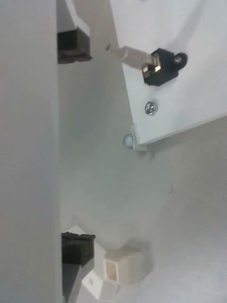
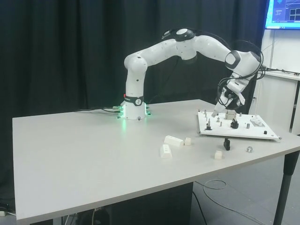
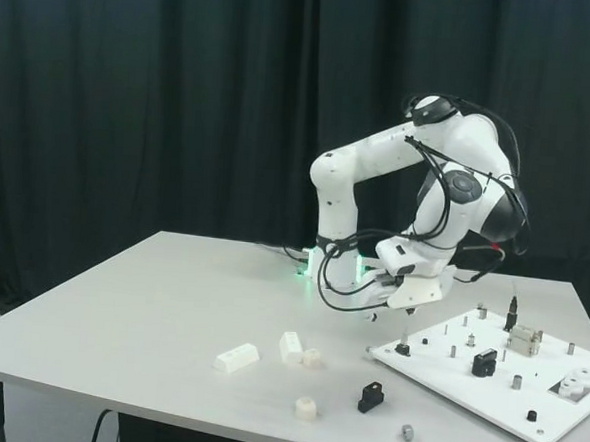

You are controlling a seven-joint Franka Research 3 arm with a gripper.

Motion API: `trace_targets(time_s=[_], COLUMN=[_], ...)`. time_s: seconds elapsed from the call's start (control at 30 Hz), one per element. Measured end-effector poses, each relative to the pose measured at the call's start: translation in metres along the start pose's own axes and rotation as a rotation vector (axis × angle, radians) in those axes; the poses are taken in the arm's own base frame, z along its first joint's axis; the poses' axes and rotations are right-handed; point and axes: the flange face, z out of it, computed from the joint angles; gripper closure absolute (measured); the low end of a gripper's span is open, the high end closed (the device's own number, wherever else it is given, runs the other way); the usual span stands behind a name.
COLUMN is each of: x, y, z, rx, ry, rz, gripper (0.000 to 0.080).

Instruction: Remove Ethernet.

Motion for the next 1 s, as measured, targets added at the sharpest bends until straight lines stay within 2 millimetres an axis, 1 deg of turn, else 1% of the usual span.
trace_targets(time_s=[0.2, 0.37, 0.7, 1.0], x=[-0.009, -0.015, -0.026, -0.041], y=[0.006, 0.008, 0.015, 0.015], z=[0.002, 0.004, 0.005, 0.012], rx=[0.011, 0.028, 0.076, 0.114], ry=[0.047, 0.075, 0.143, 0.205], rz=[-0.028, -0.09, -0.119, -0.136], gripper=[0.0003, 0.0003, 0.0003, 0.0003])
